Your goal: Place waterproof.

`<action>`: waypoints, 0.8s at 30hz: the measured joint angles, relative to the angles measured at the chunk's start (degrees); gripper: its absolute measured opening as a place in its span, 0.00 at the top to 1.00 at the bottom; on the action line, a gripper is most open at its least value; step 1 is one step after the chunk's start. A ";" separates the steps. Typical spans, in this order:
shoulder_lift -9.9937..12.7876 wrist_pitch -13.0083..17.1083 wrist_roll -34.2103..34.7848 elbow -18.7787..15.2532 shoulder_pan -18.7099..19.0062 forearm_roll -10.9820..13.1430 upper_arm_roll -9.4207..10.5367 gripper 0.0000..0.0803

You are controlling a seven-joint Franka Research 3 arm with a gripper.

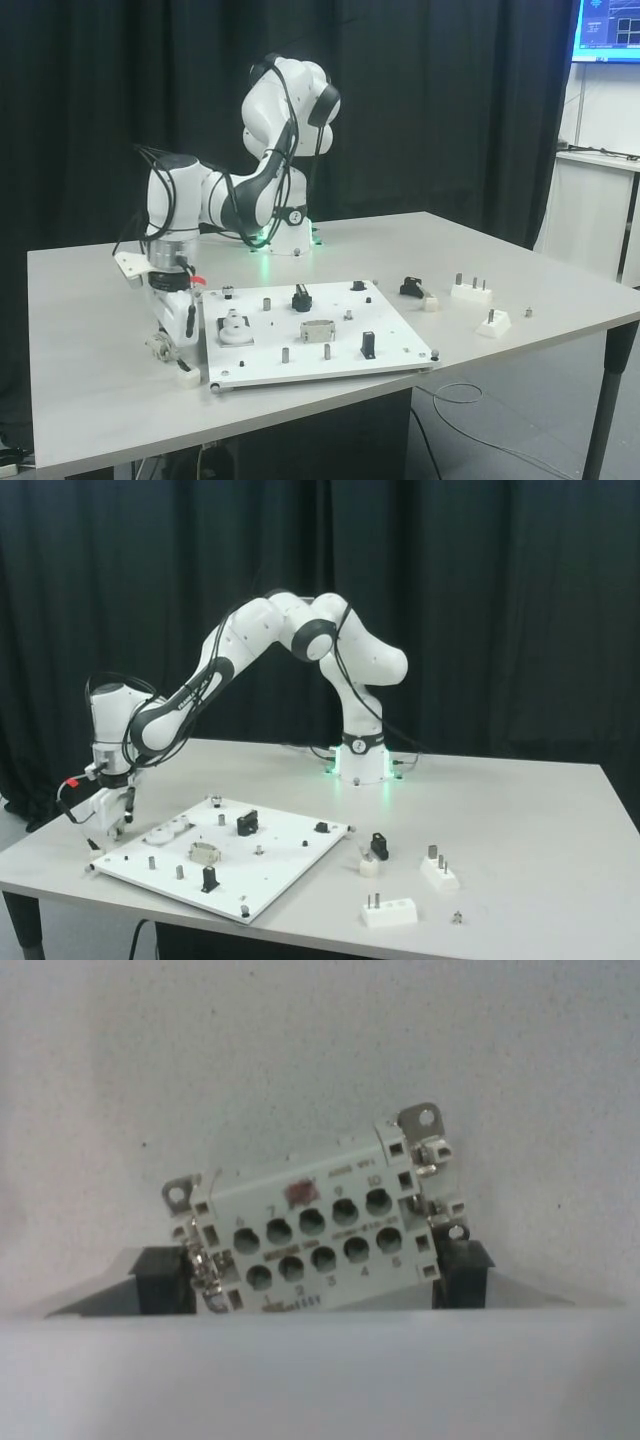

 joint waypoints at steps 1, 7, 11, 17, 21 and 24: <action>-0.12 0.43 -0.41 -0.32 0.05 0.01 0.10 0.35; -1.39 2.68 -1.53 -2.48 0.20 0.02 0.89 0.30; -2.45 3.51 -2.13 -3.58 0.31 0.02 1.17 0.30; -4.27 3.53 -5.77 -4.44 0.48 0.02 1.16 0.09; -5.72 3.41 -8.13 -4.81 0.48 0.02 1.15 0.01; -6.91 3.34 -9.83 -5.26 0.50 0.01 1.13 0.01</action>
